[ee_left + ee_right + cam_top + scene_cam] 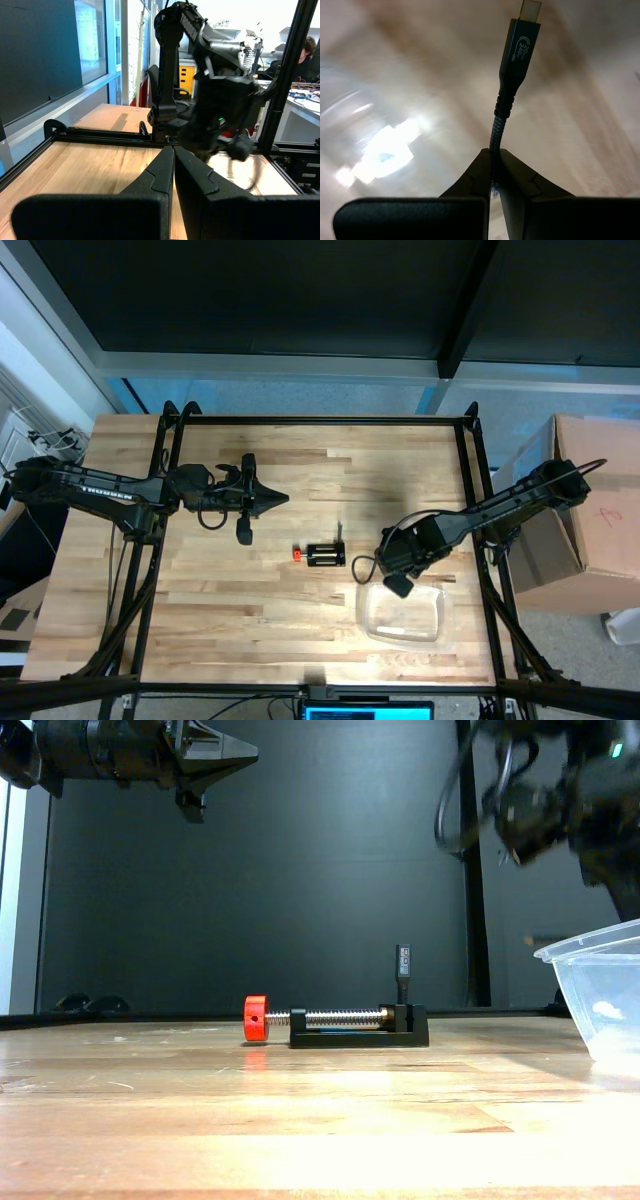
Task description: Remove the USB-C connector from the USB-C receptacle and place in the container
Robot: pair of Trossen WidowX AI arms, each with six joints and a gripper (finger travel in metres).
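Observation:
The USB-C connector (520, 50), a black plug with a metal tip on a braided cable, is clear of its seat. My right gripper (494, 152) is shut on the cable just behind the plug. That gripper (388, 562) hangs in the air over the near left rim of the clear plastic container (402, 612). The USB-C receptacle (403, 968) stands upright in a small black vise (325, 555) with a red knob (256, 1018). My left gripper (280, 499) is shut on nothing, high above the table left of the vise.
A black frame (320, 421) runs around the wooden table. A cardboard box (590, 510) stands off the right edge. The container (600, 990) rises at the right in the low view.

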